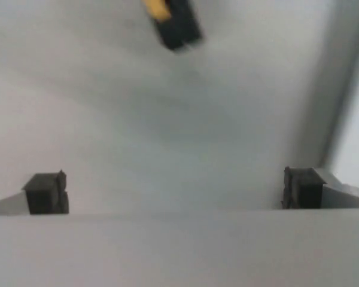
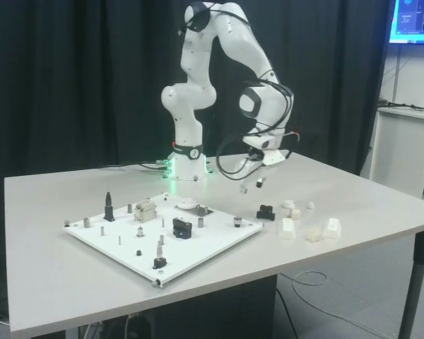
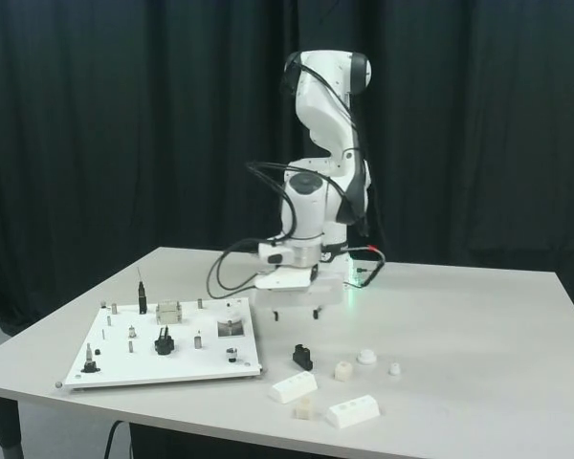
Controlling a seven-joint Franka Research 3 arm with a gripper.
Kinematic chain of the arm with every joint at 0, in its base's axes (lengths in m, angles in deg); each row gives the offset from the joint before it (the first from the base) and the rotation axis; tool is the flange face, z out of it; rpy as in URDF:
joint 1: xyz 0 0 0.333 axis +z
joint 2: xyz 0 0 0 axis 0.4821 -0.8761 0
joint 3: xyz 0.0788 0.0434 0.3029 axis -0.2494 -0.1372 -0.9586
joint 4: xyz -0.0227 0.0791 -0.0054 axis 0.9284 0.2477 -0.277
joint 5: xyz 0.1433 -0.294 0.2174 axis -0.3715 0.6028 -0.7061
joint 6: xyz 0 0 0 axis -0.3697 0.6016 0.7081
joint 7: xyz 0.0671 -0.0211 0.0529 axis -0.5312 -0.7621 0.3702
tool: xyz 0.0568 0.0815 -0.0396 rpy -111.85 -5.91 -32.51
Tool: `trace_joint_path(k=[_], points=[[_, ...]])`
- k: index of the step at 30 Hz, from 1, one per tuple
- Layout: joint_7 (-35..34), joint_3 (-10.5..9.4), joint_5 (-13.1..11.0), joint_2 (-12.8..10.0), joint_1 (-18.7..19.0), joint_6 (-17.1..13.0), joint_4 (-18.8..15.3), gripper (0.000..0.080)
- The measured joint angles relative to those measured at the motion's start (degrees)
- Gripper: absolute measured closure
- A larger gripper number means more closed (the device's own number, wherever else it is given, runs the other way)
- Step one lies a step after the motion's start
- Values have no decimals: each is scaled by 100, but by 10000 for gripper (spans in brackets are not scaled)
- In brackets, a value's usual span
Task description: Remove large gear.
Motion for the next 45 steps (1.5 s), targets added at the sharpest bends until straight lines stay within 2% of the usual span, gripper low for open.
trace_joint_path(k=[9, 20, 32, 45], points=[[385, 154, 368, 228, -476, 170, -157, 3], [930, 509, 402, 375, -909, 170, -299, 3], [1179, 1031, 403, 370, -966, 168, -336, 3], [1699, 1304, 403, 238, -966, -81, -459, 3]])
